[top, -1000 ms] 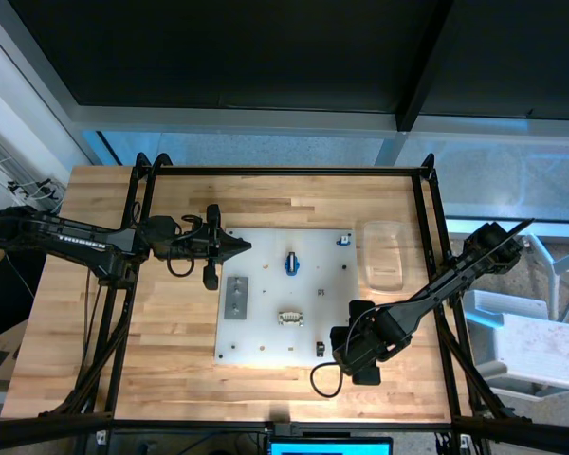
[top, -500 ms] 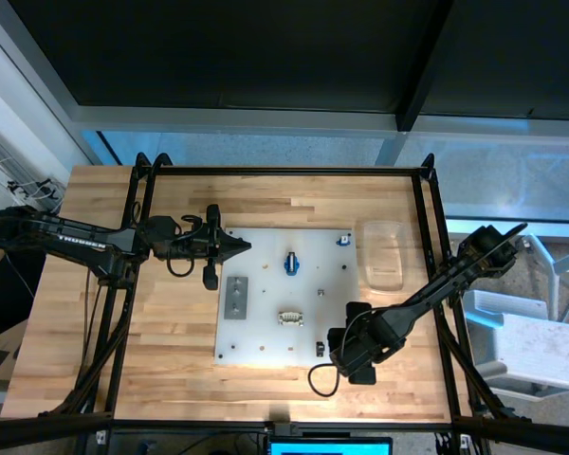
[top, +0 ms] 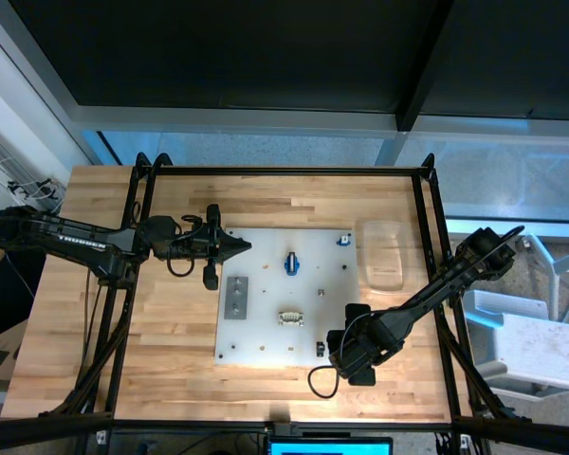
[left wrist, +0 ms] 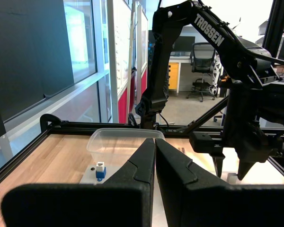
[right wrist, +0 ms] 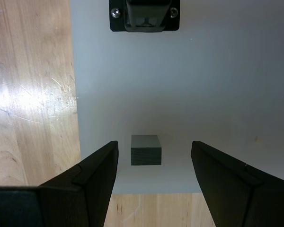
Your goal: Pick the 16mm bar from the taskboard and place it in the container
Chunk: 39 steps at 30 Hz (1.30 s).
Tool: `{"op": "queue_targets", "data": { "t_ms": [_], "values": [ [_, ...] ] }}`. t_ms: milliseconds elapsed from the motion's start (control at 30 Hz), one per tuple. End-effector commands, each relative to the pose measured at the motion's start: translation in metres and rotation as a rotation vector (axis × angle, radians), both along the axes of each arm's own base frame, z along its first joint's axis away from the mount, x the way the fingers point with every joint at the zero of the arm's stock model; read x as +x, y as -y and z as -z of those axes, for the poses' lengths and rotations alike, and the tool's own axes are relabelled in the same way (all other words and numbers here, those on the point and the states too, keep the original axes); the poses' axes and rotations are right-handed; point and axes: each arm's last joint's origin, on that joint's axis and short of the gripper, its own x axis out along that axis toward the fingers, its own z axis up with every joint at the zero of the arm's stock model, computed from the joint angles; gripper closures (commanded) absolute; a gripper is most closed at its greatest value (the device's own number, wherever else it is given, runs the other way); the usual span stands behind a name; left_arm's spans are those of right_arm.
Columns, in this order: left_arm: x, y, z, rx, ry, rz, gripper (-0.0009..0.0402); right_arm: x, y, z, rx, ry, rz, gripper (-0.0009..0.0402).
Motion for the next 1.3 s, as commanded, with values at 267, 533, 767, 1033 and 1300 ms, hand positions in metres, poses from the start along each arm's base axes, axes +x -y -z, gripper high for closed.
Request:
{"op": "queue_targets", "data": {
  "t_ms": [267,533,767,1033,1300],
  "values": [
    [0.0,-0.0001,0.0,0.0,0.0,0.0,0.0393,-0.0005,-0.0003,0.0047,0.008,0.011,-0.001,0.0206],
    [0.0001,0.0,0.0,0.0,0.0,0.0,0.0393,-0.0011,-0.0006,0.0051,0.008,0.009,-0.004,0.0263],
    [0.0,0.0,0.0,0.0,0.0,0.0,0.0393,-0.0011,-0.0008,0.0051,0.009,0.01,-0.003,0.0301],
    [0.0,-0.0001,0.0,0.0,0.0,0.0,0.0393,-0.0009,-0.0011,0.0047,0.013,0.015,-0.003,0.0327],
    [0.0,0.0,0.0,0.0,0.0,0.0,0.0393,-0.0007,-0.0012,0.0035,0.017,0.021,-0.004,0.0341]
  ]
}}
